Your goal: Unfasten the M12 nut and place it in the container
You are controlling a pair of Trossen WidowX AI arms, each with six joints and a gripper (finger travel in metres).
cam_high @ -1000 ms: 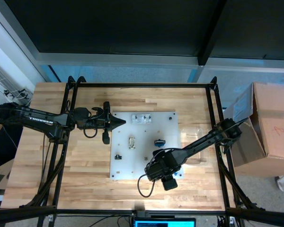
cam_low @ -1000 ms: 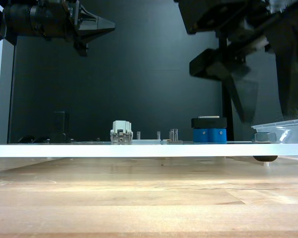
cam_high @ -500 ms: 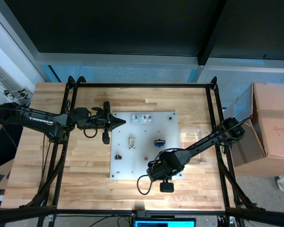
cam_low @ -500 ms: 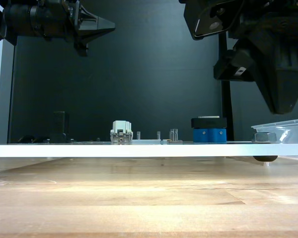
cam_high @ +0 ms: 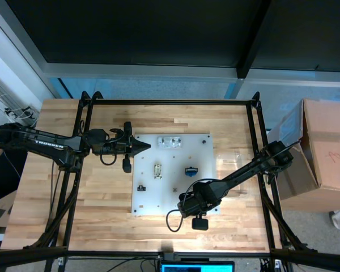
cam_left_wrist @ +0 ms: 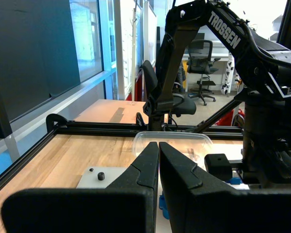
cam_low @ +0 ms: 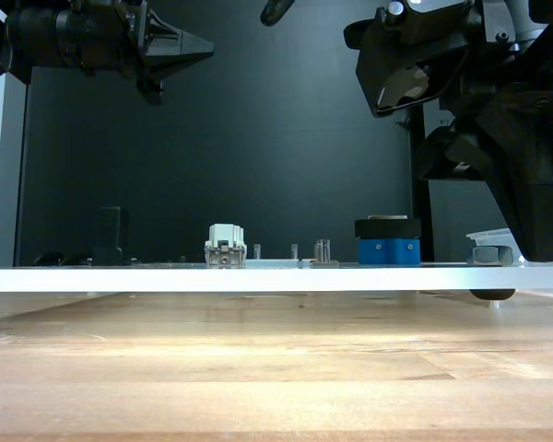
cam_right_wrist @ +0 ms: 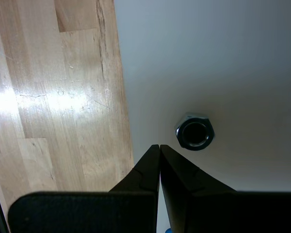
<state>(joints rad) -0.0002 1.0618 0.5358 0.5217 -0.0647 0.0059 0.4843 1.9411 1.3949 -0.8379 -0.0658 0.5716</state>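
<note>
Hovering left hand (cam_high: pixel 148 146): held just off the white board's (cam_high: pixel 158 198) left edge, toward its far corner, and well above the board's level in the low view. Its fingers (cam_left_wrist: pixel 145 167) are pressed together along their length, with nothing between them.
Bench (cam_high: pixel 107 192): pale wooden planks that carry the white board near the middle.
White connector (cam_low: pixel 225 247): upright on the board, left of its centre.
Blue block (cam_low: pixel 388 249): on the board right of its centre, with a black cap on top.
M12 nut (cam_right_wrist: pixel 195 132): on its stud near the board's near right edge. It is a silver hexagon with the black stud filling its bore. In the low view the M12 nut (cam_low: pixel 491 254) sits low against the board's surface. No finger touches it.
Right hand (cam_right_wrist: pixel 159 146): pointing straight down over the board's near right part, close to where the board's edge meets the wood. Its fingers (cam_right_wrist: pixel 143 170) are closed tip to tip and grip nothing. The nut lies just beside the tips, not between them. In the low view the right hand (cam_low: pixel 542 256) comes down almost to the board, just right of the nut.
Container (cam_high: pixel 232 160): a clear tray on the bench just off the board's right edge. The right arm crosses above it, and what it holds cannot be made out.
Cardboard box (cam_high: pixel 323 153): well to the right of the board, beyond the bench's edge.
</note>
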